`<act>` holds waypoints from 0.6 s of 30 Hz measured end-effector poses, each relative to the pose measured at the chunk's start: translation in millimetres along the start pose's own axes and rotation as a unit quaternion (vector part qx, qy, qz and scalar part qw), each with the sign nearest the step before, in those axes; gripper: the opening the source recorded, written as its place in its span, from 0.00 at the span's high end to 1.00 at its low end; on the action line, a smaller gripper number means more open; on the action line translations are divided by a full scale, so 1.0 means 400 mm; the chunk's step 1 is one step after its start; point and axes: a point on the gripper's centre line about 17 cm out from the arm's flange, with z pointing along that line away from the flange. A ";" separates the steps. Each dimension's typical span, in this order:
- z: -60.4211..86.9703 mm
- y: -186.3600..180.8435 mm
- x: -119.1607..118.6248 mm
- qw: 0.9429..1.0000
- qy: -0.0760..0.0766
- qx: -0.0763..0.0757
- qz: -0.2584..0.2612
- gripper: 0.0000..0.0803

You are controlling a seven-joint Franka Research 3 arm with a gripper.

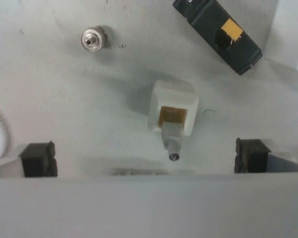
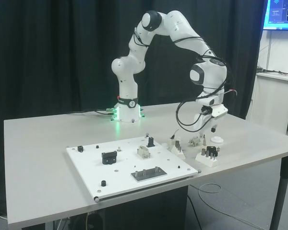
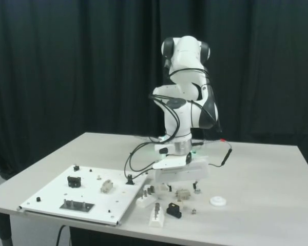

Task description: Pick Ethernet.

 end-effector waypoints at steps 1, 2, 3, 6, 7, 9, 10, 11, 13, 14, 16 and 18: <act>0.002 0.000 -0.001 1.000 -0.001 0.000 0.000 0.00; 0.004 0.001 -0.001 1.000 -0.001 0.000 0.000 0.00; 0.007 0.001 -0.002 1.000 -0.002 0.000 0.000 0.00; 0.014 0.001 -0.005 1.000 -0.005 -0.001 0.000 0.00; 0.017 0.001 -0.006 1.000 -0.005 -0.001 -0.001 0.00; 0.021 0.001 -0.007 1.000 -0.007 -0.001 -0.002 0.00; 0.023 0.000 -0.008 1.000 -0.007 -0.001 -0.002 0.00; 0.025 0.000 -0.008 1.000 -0.008 -0.001 -0.002 0.00; 0.030 0.000 -0.009 1.000 -0.009 -0.001 -0.003 0.00; 0.032 0.000 -0.009 1.000 -0.009 -0.001 -0.003 0.00; 0.036 0.002 -0.009 1.000 -0.009 -0.001 -0.004 0.00; 0.040 0.003 -0.009 1.000 -0.009 -0.001 -0.004 0.00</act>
